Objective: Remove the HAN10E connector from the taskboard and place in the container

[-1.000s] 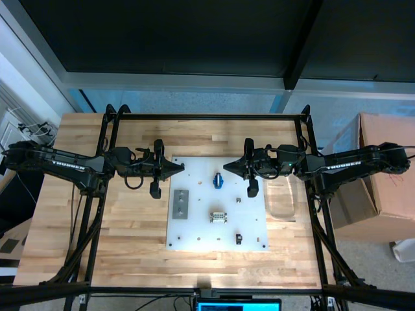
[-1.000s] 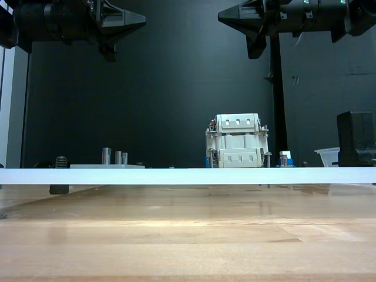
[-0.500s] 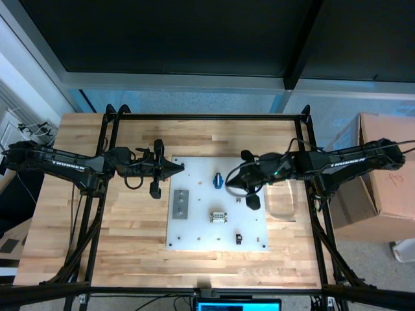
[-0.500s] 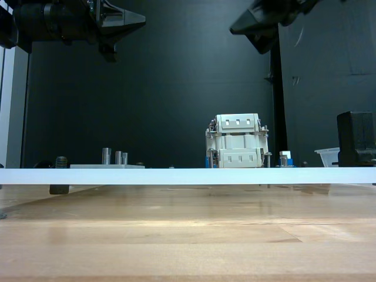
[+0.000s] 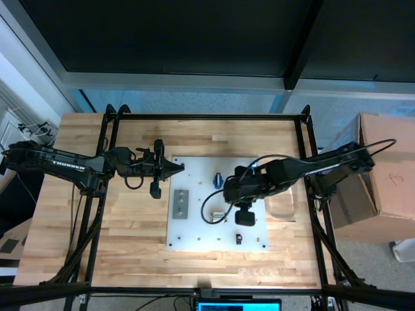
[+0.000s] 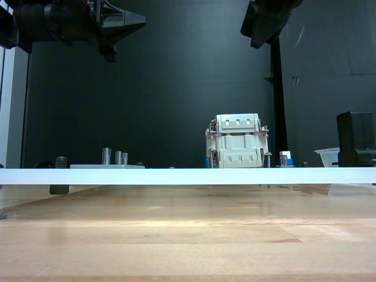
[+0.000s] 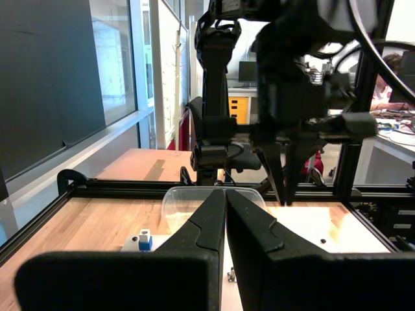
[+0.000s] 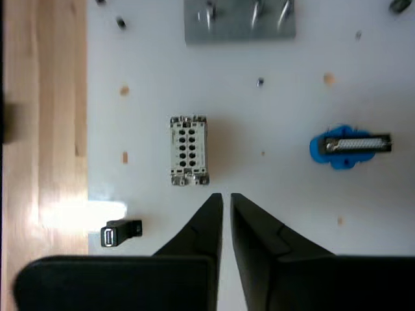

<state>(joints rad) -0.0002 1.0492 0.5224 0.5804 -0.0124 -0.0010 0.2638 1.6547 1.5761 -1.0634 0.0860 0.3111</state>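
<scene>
High view, left gripper (image 5: 175,167): raised over the taskboard's (image 5: 194,236) far left corner, pointing inward.
High view, right gripper (image 5: 228,189): over the middle of the taskboard, between the blue connector (image 5: 218,179) and the HAN10E connector (image 5: 218,216).
High view, HAN10E connector: in its seat on the taskboard, partly hidden by the right arm; a grey plate (image 5: 180,204) stands to its left.
High view, container (image 5: 283,202): clear tub on the desk (image 5: 130,233), just beside the taskboard's right edge.
Low view, HAN10E connector (image 6: 237,144): upright on the taskboard (image 6: 176,175), free of both grippers.
Low view, grippers: left gripper (image 6: 134,21) and right gripper (image 6: 257,41) both hang high above the board, well apart from the connector.
Left wrist view, left gripper (image 7: 225,196): fingers (image 7: 209,223) pressed together, pinching nothing; the container (image 7: 194,197) lies beyond them and the right arm (image 7: 285,97) stands above it.
Right wrist view, right gripper (image 8: 226,199): fingers (image 8: 202,223) drawn close with only a sliver of white board between, holding nothing.
Right wrist view, HAN10E connector (image 8: 189,150): seated on the taskboard (image 8: 272,97), near the fingertips but not touching them.
Right wrist view, other parts: blue connector (image 8: 350,148), grey plate (image 8: 240,23) and a small black plug (image 8: 120,233) sit on the board; the desk (image 8: 42,97) shows alongside.
</scene>
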